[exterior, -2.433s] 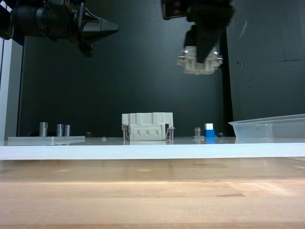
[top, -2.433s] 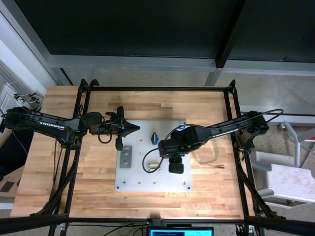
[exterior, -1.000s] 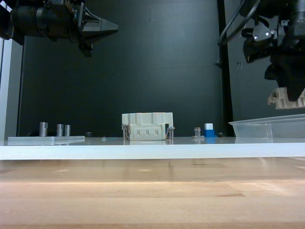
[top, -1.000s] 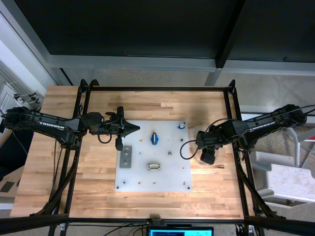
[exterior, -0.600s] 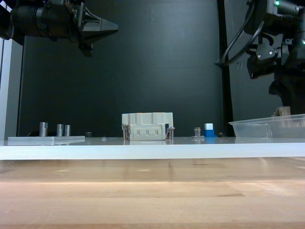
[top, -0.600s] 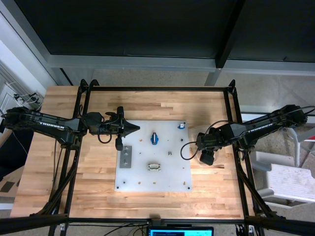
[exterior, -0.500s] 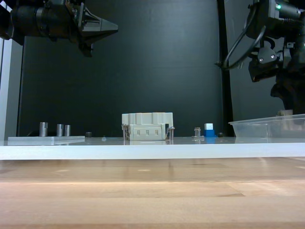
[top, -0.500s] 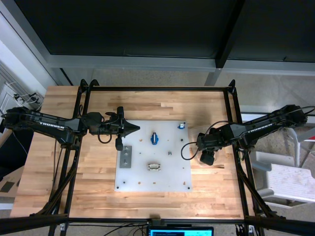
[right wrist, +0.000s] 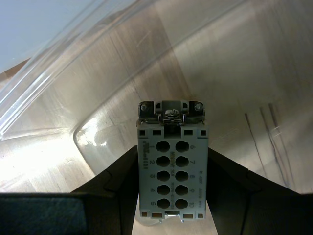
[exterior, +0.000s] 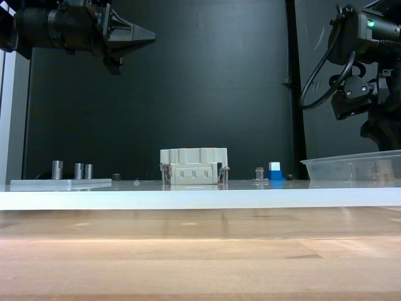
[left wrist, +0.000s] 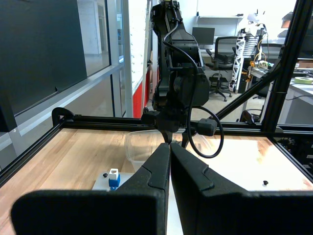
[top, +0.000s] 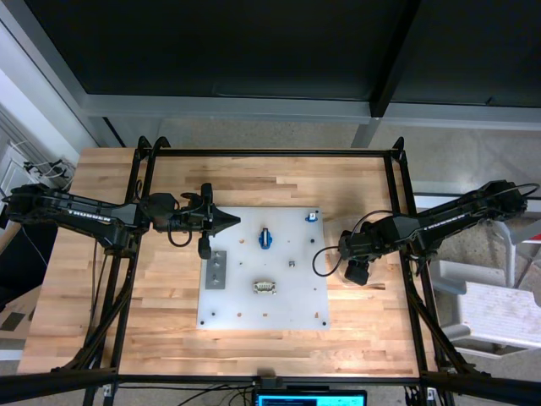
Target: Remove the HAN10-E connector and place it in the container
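Observation:
The HAN10-E connector (right wrist: 172, 178), a cream block with two rows of numbered pin holes, sits between my right gripper's fingers (right wrist: 122, 171), low inside the container (right wrist: 58, 54). My right gripper (top: 357, 272) is shut on it and reaches down behind the clear container wall (exterior: 354, 168) at the board's right edge. In the low view the connector is hidden by the gripper and the tub. My left gripper (top: 235, 222) hovers high over the board's left side, shut with nothing in it (left wrist: 169, 144).
On the white board (top: 296, 313) stand a cream housing base (top: 265, 288), a blue upright piece (top: 265, 238), a small blue-and-white block (top: 311, 216) and a grey bar with holes (top: 217, 270). A black frame borders the wooden table.
My right gripper carried the connector from above the board to the right, then lowered it into the container. In the last half second it sank slightly. The left arm stayed still.

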